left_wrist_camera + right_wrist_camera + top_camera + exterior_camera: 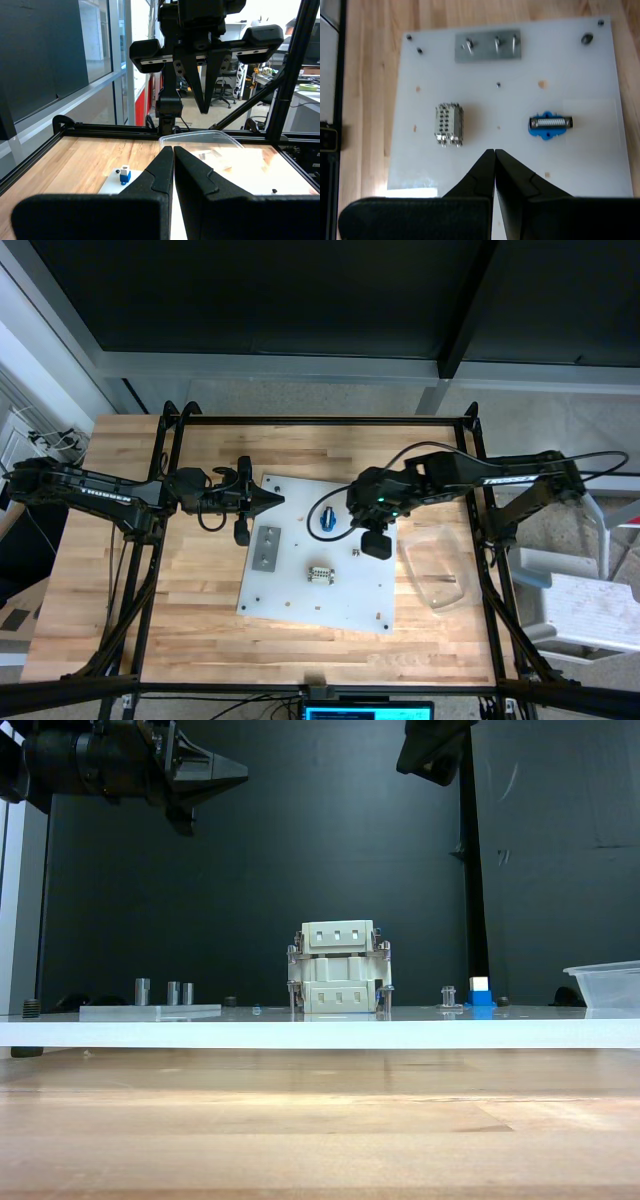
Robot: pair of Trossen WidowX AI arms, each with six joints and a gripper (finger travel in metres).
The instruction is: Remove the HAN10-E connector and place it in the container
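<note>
Jaws on the left gripper (173, 149) are pressed together, tip against tip, and the gripper hangs well above the far left edge of the white board (340, 605), pointing level toward the right. The right gripper (494, 151) likewise has its jaws pressed together and holds nothing; it hangs high over the right part of the board, pointing down, between the blue piece (328, 522) and the container (437, 565) in the high view. The HAN10-E connector (320, 575) sits upright on the board, near its middle and toward the near edge, well apart from both grippers; the low view shows it as a stacked beige block with metal screws at its corners. A grey metal plate (266, 547) with three short posts lies flat on the board to the connector's left and slightly farther. The container rests on the wooden table (150, 620) just beside the board's right edge.
</note>
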